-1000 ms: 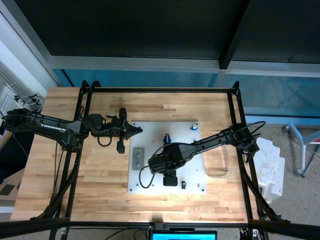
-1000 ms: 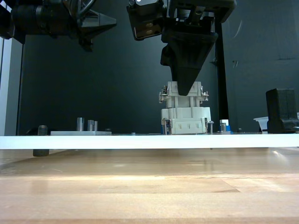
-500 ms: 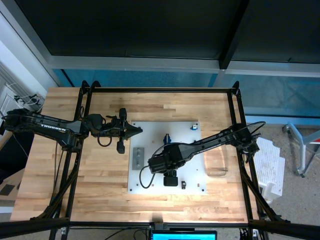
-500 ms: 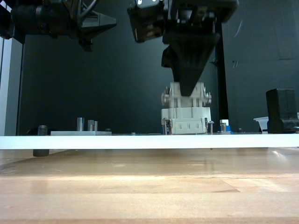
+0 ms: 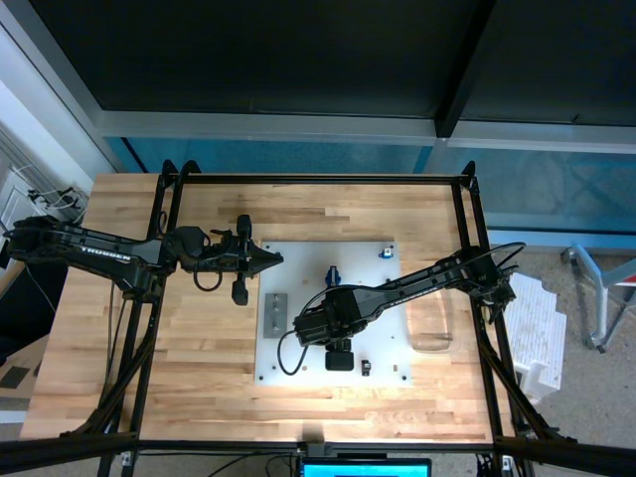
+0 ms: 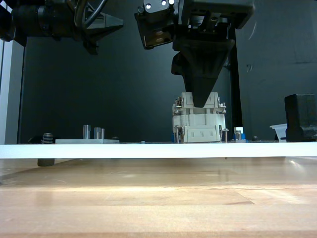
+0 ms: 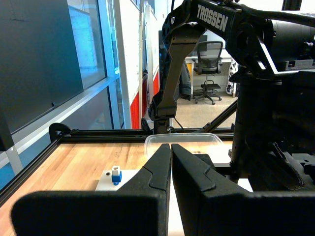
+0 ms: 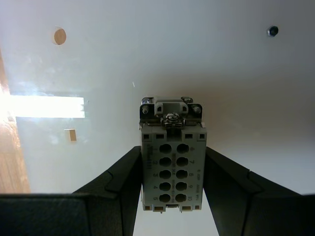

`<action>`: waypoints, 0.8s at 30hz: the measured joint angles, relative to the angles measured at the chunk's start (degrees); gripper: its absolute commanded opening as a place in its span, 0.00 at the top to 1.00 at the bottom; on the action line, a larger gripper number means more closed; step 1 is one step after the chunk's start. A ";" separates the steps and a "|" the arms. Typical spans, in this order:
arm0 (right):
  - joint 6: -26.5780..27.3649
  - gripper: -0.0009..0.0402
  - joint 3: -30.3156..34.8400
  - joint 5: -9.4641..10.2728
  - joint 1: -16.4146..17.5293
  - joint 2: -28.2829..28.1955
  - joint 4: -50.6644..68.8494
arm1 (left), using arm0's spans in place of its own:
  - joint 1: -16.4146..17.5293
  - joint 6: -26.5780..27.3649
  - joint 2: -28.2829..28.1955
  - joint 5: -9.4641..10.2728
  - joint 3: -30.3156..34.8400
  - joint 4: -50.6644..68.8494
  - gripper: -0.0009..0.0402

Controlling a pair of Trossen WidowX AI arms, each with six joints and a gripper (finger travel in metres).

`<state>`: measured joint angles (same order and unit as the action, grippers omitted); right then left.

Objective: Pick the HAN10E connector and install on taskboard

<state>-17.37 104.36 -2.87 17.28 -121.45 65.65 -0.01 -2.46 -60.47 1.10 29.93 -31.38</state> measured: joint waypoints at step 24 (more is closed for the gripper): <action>0.15 0.68 -0.85 -0.09 0.02 -1.18 -1.81 | 0.00 0.00 -0.02 0.00 0.00 0.02 0.98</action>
<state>-17.21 103.50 -2.96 17.30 -122.63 63.83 -0.01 -2.46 -60.49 1.10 29.93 -31.35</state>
